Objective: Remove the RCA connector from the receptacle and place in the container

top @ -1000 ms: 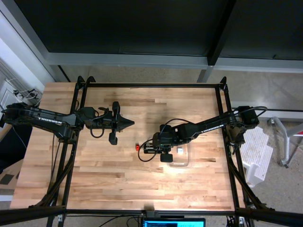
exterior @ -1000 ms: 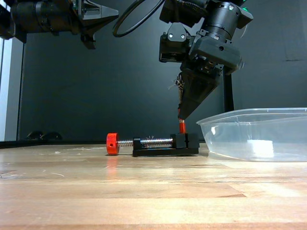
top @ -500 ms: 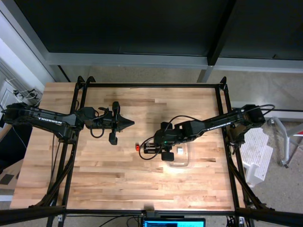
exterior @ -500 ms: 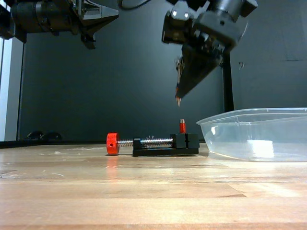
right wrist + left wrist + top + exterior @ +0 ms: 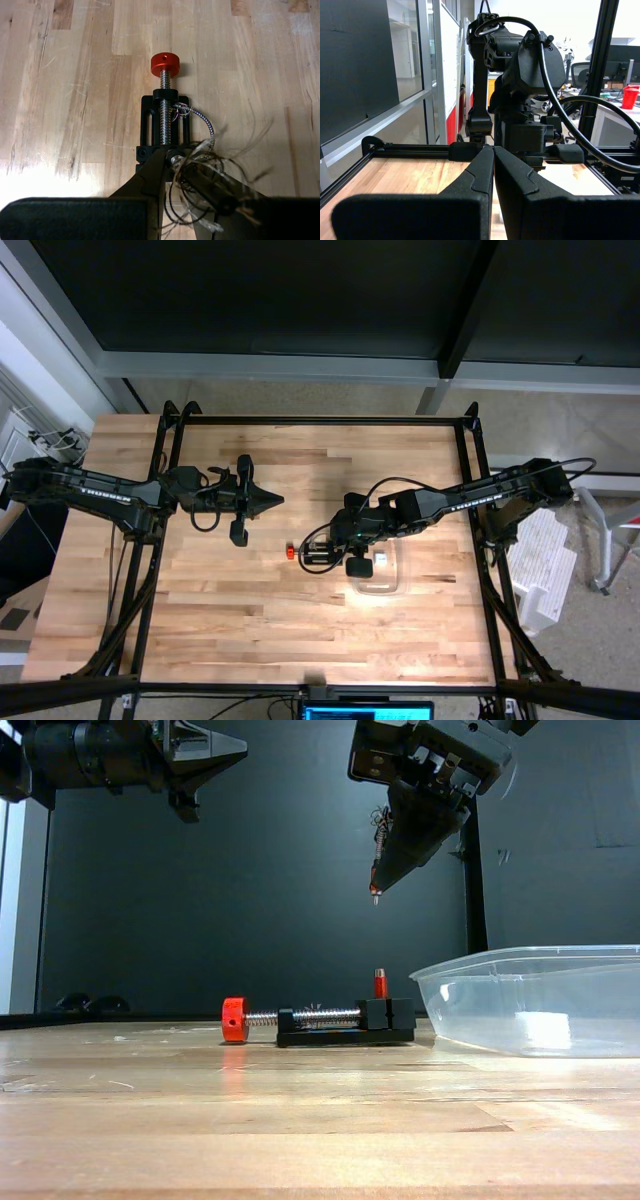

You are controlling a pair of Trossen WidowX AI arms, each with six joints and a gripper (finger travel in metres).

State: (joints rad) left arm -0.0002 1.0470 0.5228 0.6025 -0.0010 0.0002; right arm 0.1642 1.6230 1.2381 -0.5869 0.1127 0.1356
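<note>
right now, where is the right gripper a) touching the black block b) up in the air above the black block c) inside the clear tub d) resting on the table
b: in the low view the right gripper, shut on the plug, hangs clear above the black block; the left gripper is shut, high at the left.

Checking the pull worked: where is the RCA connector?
In the low view the RCA connector sits in the right gripper, in the air above the receptacle, left of the container; left gripper parked high at left.
</note>
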